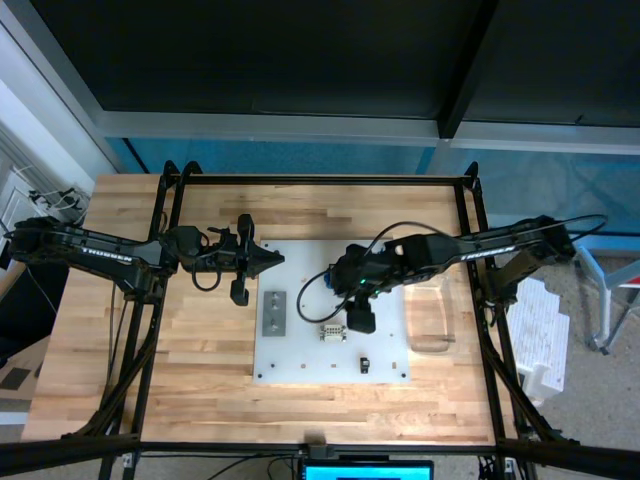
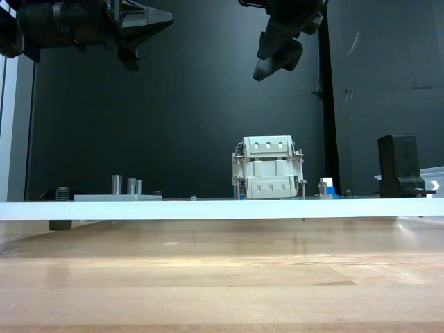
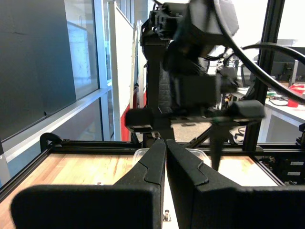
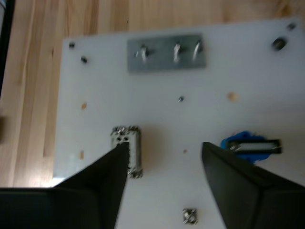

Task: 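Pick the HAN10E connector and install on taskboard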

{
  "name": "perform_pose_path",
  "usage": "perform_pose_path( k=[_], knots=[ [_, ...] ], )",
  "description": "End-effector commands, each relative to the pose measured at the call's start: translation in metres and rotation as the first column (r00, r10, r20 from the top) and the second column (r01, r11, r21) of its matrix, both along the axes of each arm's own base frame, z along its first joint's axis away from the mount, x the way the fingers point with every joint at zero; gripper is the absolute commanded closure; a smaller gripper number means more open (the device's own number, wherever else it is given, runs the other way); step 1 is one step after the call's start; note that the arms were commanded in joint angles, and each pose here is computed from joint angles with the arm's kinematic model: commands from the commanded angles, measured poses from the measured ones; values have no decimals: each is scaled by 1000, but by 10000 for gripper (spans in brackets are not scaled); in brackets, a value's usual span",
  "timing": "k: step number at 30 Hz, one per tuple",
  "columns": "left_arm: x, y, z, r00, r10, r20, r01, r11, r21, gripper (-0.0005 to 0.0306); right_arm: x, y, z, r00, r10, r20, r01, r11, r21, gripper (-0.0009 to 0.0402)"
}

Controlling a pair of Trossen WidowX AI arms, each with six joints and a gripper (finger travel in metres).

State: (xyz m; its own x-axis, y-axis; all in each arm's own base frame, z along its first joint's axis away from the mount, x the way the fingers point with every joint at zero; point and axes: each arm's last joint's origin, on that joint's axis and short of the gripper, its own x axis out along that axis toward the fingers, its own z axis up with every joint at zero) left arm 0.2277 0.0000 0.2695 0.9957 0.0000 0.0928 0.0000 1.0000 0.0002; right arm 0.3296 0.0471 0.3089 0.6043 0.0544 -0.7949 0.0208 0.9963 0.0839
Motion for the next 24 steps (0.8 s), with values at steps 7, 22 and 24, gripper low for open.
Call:
perform_pose_path(
  k=[7,22,24],
  knots=[
    [0,0,0,1000,0,0,0,1000,0,300,-33,-31,12,979,-21,204,28,999,-31,398],
    [0,0,0,1000,0,0,0,1000,0,300,-75,-58,18,859,-36,511,60,998,-29,393],
    [0,0,0,1000,0,0,0,1000,0,300,-78,-59,18,832,-29,553,48,999,-20,393]
  ],
)
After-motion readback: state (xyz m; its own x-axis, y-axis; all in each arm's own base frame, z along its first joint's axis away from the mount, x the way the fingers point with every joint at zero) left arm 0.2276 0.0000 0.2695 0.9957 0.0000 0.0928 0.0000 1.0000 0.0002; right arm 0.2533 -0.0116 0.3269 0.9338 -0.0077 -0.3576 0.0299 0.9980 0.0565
